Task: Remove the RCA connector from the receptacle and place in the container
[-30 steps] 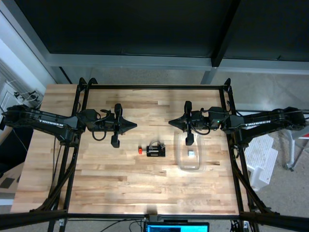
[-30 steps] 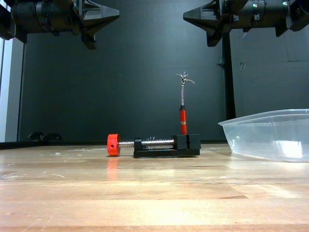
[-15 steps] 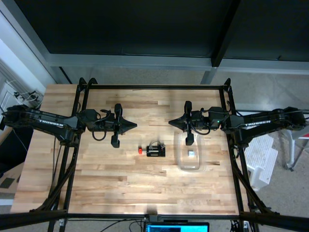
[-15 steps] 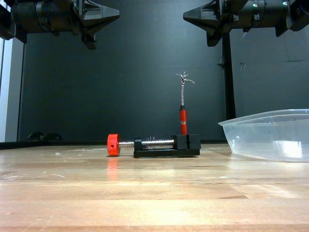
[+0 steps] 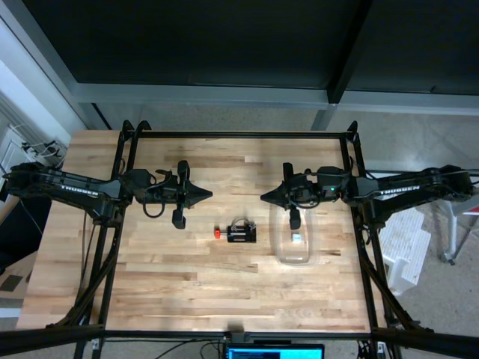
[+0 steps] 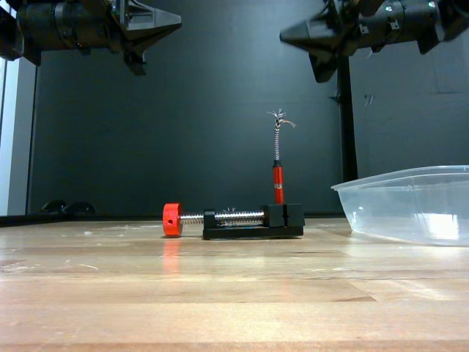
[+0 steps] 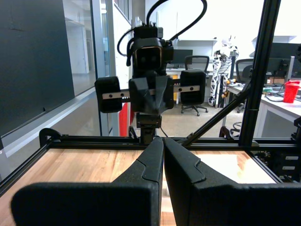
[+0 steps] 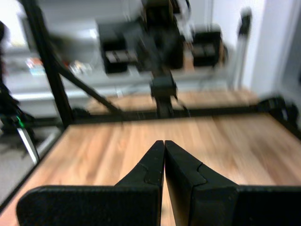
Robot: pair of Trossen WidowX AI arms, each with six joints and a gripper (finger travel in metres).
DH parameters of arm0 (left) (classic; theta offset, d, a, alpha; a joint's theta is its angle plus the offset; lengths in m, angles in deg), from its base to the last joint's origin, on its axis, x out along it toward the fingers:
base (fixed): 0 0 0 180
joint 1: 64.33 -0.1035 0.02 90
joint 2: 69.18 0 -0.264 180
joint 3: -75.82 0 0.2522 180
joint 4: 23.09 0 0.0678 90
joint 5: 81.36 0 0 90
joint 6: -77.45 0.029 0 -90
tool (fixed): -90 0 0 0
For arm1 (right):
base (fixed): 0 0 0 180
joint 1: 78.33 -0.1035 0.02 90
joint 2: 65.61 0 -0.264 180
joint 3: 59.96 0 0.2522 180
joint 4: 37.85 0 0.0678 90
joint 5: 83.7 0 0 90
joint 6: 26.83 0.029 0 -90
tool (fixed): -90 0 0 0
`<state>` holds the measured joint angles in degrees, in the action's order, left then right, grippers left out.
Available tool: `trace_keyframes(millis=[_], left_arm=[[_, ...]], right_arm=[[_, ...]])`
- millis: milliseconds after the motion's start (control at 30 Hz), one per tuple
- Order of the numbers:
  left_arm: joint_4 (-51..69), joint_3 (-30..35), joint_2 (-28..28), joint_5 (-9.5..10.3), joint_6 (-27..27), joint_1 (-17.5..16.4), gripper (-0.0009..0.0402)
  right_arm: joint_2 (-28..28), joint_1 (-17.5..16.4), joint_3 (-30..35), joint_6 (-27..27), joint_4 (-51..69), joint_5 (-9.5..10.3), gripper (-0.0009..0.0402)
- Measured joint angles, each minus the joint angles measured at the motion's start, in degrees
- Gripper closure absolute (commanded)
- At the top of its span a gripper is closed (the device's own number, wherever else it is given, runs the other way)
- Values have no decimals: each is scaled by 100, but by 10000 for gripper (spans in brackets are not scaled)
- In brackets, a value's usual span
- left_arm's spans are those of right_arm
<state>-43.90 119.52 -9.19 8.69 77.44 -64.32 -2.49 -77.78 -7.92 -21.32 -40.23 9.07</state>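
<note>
RCA connector [image 6: 278, 183] in receptacle [image 6: 253, 221], well below L hand [image 6: 177, 24], R hand [image 6: 284, 34]

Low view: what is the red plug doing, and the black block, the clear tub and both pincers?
RCA connector: upright, plugged into the receptacle.
Receptacle: resting on the table, holding the connector.
Container: open, with only a pale square piece inside.
Left pincer: shut, empty, high above the table, left of the receptacle.
Right pincer: shut, empty, high above the table, right of the receptacle.
</note>
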Motion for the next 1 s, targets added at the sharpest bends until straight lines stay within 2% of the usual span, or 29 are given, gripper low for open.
trace_keyframes(millis=[233, 433, 467, 533, 633, 733, 867, 1000], left_arm=[[0, 0, 2, 0, 0, 0, 393], [0, 0, 0, 0, 0, 0, 393], [0, 2, 2, -2, -2, 0, 393], [0, 2, 2, 0, 0, 0, 393], [0, 2, 2, 0, 0, 0, 393], [0, 0, 2, 0, 0, 0, 393], [0, 2, 2, -2, 0, 0, 393], [0, 2, 0, -2, 0, 0, 393]], right_arm=[[162, -70, 1058, 63, 2951, -74, 393], [684, -431, 2017, 96, 4843, -791, 392], [780, -487, 2162, 140, 5073, -876, 390], [973, -577, 2411, 223, 5475, -927, 381], [1270, -699, 2715, 437, 5827, -970, 353], [1574, -824, 2955, 601, 6109, -1209, 311], [2031, -872, 3217, 839, 6356, -1220, 254], [2472, -938, 3460, 944, 6393, -1237, 219]])
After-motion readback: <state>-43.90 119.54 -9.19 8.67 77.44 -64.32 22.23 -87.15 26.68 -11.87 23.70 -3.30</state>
